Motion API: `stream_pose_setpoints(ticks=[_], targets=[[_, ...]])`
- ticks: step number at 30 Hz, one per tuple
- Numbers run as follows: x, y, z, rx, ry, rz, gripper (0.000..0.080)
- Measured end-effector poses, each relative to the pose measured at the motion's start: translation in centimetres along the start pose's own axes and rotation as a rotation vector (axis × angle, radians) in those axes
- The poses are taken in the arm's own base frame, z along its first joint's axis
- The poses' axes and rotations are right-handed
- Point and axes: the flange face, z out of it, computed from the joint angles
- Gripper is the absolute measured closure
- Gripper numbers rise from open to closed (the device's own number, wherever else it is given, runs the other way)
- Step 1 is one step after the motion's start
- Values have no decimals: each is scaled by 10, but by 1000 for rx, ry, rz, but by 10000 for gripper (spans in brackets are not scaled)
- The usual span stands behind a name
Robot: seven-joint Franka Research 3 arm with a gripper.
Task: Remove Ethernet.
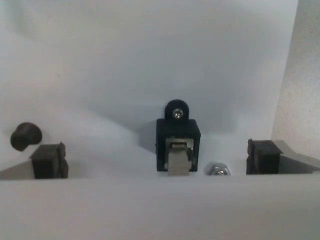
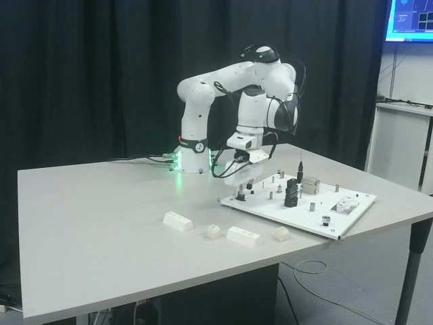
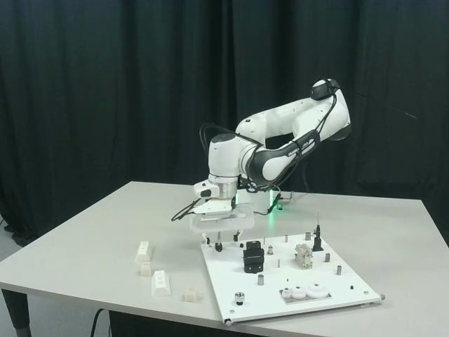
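Observation:
A black socket block (image 1: 178, 142) stands on the white board (image 1: 100, 75), with a grey Ethernet plug (image 1: 179, 160) sitting in its face. My gripper (image 1: 155, 161) is open, and the block shows between its two black fingertips (image 1: 48, 161), apart from both. In the room views the gripper (image 2: 242, 188) (image 3: 219, 237) hangs low over one corner of the board (image 2: 342, 218) (image 3: 277, 298). The black block (image 2: 291, 192) (image 3: 252, 257) stands a short way further along the board. Nothing is held.
A black knob (image 1: 25, 136) and a metal bolt head (image 1: 218, 170) lie near the block. Metal pegs, a black post (image 3: 317, 242) and white gears (image 3: 305, 291) stand on the board. Several white blocks (image 2: 244, 235) (image 3: 144, 251) lie on the grey table beside it.

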Motion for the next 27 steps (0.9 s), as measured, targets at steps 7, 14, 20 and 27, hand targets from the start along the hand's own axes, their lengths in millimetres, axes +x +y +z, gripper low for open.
stream_pose_setpoints(ticks=[7,14,20,27], targets=[[0,-1,1,1,-3,-1,3],[-1,0,2,6,-11,2,112],[-1,2,3,7,-13,6,284],[5,8,1,-5,1,17,486]])
